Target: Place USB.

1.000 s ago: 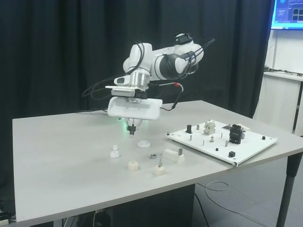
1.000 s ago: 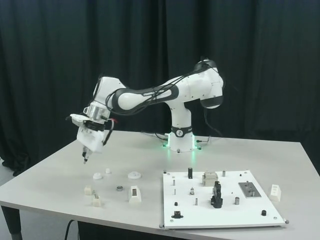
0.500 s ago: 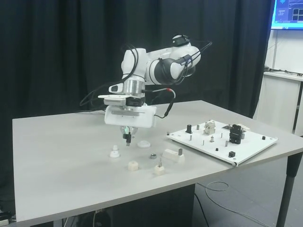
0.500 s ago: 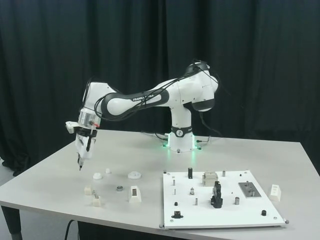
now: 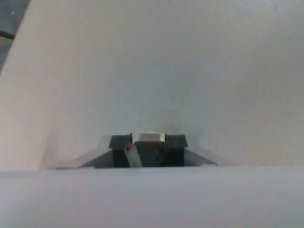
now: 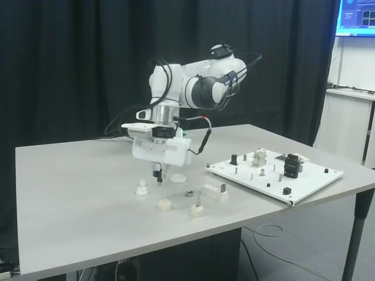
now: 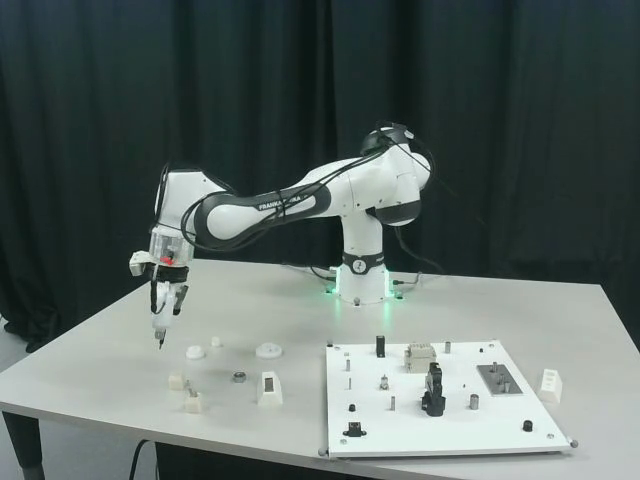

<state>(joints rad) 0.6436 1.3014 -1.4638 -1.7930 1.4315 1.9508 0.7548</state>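
Observation:
My gripper is shut on a small USB plug, a grey metal piece held between two black fingers. In the first room view the gripper hangs a little above the grey table, between a small white peg and a white disc. The second room view shows the gripper pointing down near the table's left side, left of the loose parts. A white block with a dark slot lies further right, apart from the gripper. Only bare table surface lies under the plug in the wrist view.
Two small white pieces and a metal ring lie near the table's front edge. A white board carrying several black and grey fixtures sits at the right. The arm's base stands at the back.
The arm has swung its wrist away from the board and lowered it, carrying the plug closer to the table near the white peg. The loose parts have not moved.

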